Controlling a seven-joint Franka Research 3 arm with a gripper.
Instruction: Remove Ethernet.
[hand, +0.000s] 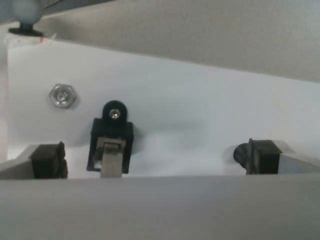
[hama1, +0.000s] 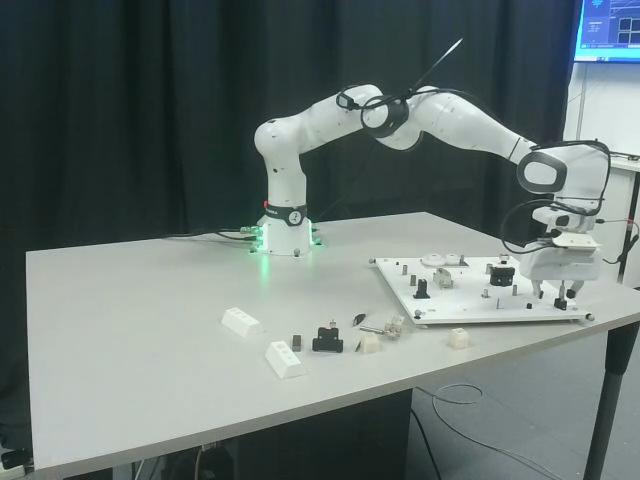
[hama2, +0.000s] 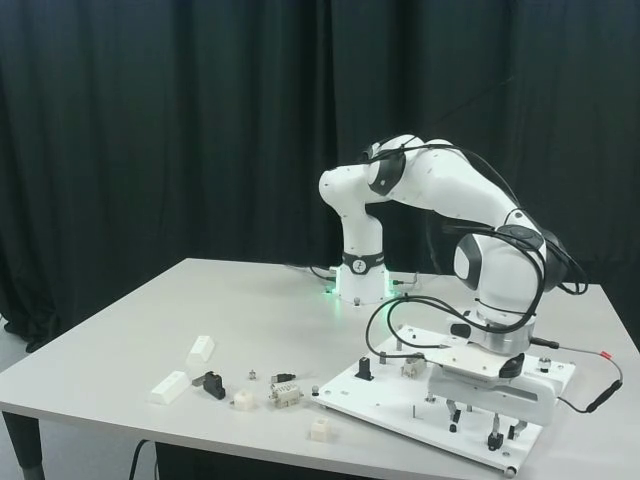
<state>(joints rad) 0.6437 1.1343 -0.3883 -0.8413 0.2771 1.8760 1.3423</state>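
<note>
White board (hand: 200, 115) fills most of the wrist view, and on it, just beyond the camera housing, sits the Ethernet connector (hand: 110, 150): a black block with a pale grey plug body seated in its middle and a rounded black tab on its far side, pinned by a small screw. The gripper (hand: 155, 157) hovers over the board with its jaws spread wide; the two black fingertips (hand: 48, 160) stand well apart, and the connector lies between them, nearer to one tip than to the other, touching neither. Nothing is held. A grey hex nut (hand: 62, 95) is fixed to the board a little beyond the connector, and a grey ball on a black foot (hand: 25, 17) stands by the board's far corner.

From the second room view, the board (hama2: 350, 395) lies at the table's near right corner, with the gripper (hama2: 478, 425) low over its near edge and black fittings further back. Loose parts rest on the grey table (hama2: 200, 300) to the left of the board: two white blocks (hama2: 185, 370), a small black piece (hama2: 210, 384) and several pale bits. Farther back, the arm's base (hama2: 362, 275) stands with a green glow at its foot, before a black curtain (hama2: 150, 120).
</note>
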